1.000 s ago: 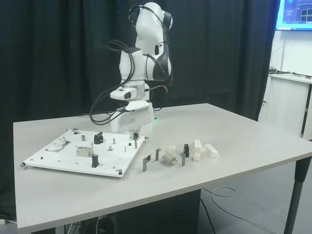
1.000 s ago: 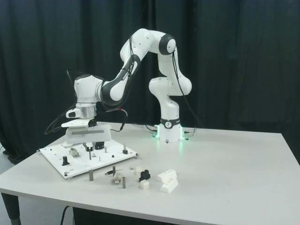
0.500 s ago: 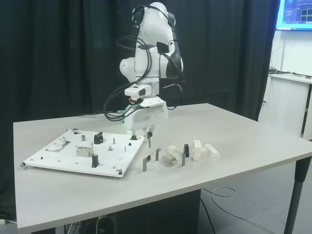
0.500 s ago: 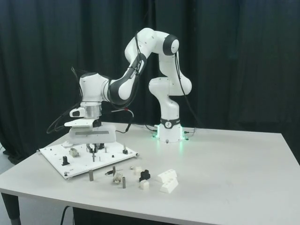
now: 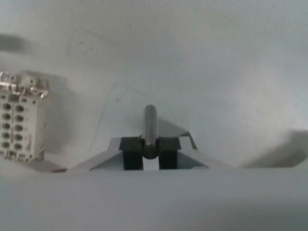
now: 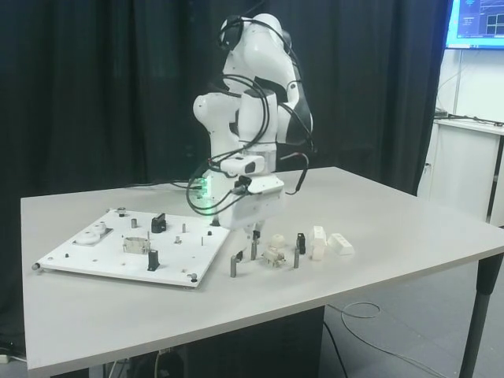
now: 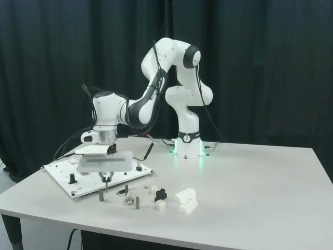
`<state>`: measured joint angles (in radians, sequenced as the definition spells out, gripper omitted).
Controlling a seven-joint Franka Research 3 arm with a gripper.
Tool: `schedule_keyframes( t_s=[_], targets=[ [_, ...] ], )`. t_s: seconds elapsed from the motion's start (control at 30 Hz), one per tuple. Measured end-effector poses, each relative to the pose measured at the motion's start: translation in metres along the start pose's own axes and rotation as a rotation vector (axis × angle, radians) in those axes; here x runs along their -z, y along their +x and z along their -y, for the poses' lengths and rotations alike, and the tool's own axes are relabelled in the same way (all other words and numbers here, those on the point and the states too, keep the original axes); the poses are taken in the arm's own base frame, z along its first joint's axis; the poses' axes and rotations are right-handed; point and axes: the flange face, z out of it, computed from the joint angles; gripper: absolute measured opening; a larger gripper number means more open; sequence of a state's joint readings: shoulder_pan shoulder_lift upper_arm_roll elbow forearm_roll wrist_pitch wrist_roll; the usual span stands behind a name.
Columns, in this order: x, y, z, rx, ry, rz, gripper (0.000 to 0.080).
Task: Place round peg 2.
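A: In the wrist view the gripper (image 5: 149,153) is clamped on a peg (image 5: 150,129), which sticks out past the black fingertips (image 5: 131,150) over bare grey surface (image 5: 216,72). A white connector block (image 5: 19,126) sits off to one side. Only a short bit of the peg is pinched, so I'd guess any knock could tilt it.

B: From the first room view, the gripper (image 6: 253,233) hangs just past the white board's (image 6: 94,260) near corner, right above loose parts: two upright pins (image 6: 234,266) and a small white piece (image 6: 274,253). Coming down here could topple them.

A: The second room view agrees: gripper (image 7: 106,178) low, over the surface near the board's (image 7: 57,174) front edge, close to a standing pin (image 7: 101,195). If the target hole is on the board, it's hard to see which one, and a tilted peg would likely jam at the rim.
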<state>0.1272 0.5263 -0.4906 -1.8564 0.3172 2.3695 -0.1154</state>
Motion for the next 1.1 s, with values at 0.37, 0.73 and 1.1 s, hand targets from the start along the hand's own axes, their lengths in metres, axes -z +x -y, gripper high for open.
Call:
schedule_keyframes(
  t_s=[0.37,0.73,1.1],
  targets=[
    [-0.022,0.005,0.009,0.013,-0.021,0.02,0.0065],
    [-0.035,0.002,0.016,0.025,-0.023,0.038,0.0065],
    [-0.047,0.001,0.013,0.023,-0.034,0.055,0.0065]
  ],
)
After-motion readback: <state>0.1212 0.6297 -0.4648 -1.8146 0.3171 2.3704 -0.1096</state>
